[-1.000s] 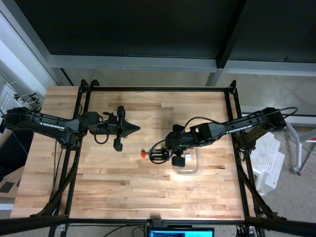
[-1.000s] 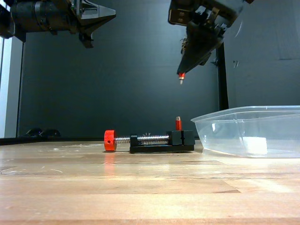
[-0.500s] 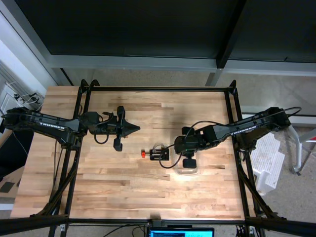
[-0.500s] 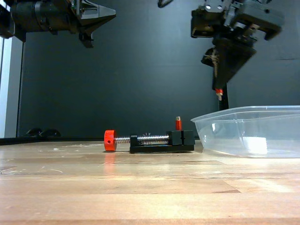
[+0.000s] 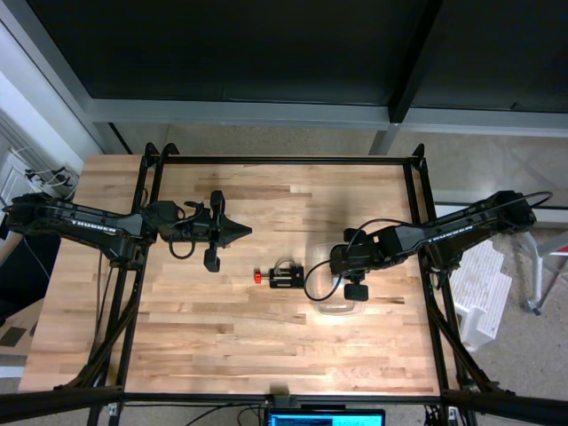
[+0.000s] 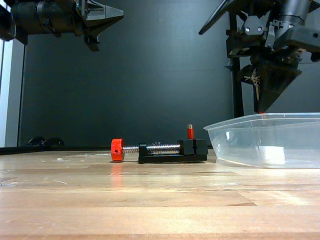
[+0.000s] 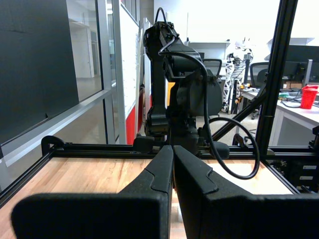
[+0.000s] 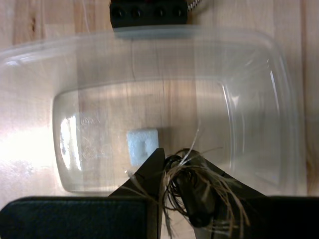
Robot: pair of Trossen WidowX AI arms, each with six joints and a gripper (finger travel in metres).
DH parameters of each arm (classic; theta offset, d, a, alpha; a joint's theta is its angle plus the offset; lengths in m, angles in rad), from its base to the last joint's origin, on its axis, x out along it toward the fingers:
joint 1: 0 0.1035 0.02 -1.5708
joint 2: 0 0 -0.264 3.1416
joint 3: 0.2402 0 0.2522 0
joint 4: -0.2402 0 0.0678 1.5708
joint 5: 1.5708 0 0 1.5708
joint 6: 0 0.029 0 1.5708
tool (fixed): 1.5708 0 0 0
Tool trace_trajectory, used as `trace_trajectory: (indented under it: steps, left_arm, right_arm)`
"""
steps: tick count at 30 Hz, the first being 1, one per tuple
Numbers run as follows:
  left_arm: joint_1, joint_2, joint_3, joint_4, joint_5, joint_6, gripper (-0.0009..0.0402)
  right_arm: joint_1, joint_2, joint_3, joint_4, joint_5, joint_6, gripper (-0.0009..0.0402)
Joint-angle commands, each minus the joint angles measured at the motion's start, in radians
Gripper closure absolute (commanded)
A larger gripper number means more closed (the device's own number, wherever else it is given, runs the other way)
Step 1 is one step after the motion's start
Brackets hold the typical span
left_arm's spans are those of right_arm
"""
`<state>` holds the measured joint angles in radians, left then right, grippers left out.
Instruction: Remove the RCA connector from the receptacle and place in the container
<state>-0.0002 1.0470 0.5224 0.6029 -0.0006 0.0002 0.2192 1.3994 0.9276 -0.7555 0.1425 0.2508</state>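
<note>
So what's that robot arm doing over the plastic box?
The right gripper is pinching the RCA connector, a tiny red plug, just above the rim of the container. That's a clear tub with a small white cube inside. The receptacle sits on the table beside the tub. The left gripper is shut and parked high over the table's left side, holding nothing.

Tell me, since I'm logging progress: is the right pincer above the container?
Yes: the right pincer, shut on the RCA connector, hangs just above the container; the left pincer sits parked high at left.
</note>
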Motion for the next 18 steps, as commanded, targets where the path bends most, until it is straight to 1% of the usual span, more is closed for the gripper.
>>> trace_trajectory:
  steps: [1,3,11,18]
  left_arm:
    - [0.0,0.0,0.0,0.0,0.0,0.0,0.0393]
    - [0.0,0.0,0.0,0.0,0.0,0.0,0.0393]
    - [0.0,0.0,0.0,0.0,0.0,0.0,0.0393]
    - [0.0,0.0,0.0,0.0,0.0,0.0,0.0393]
  right_arm:
    - [0.001,0.001,-0.021,0.013,0.021,0.015,0.036]
    - [0.002,0.001,-0.024,0.012,0.032,0.022,0.0343]
    - [0.002,0.001,-0.024,0.012,0.033,0.025,0.0288]
    - [0.002,0.001,-0.024,0.012,0.033,0.03,0.0265]
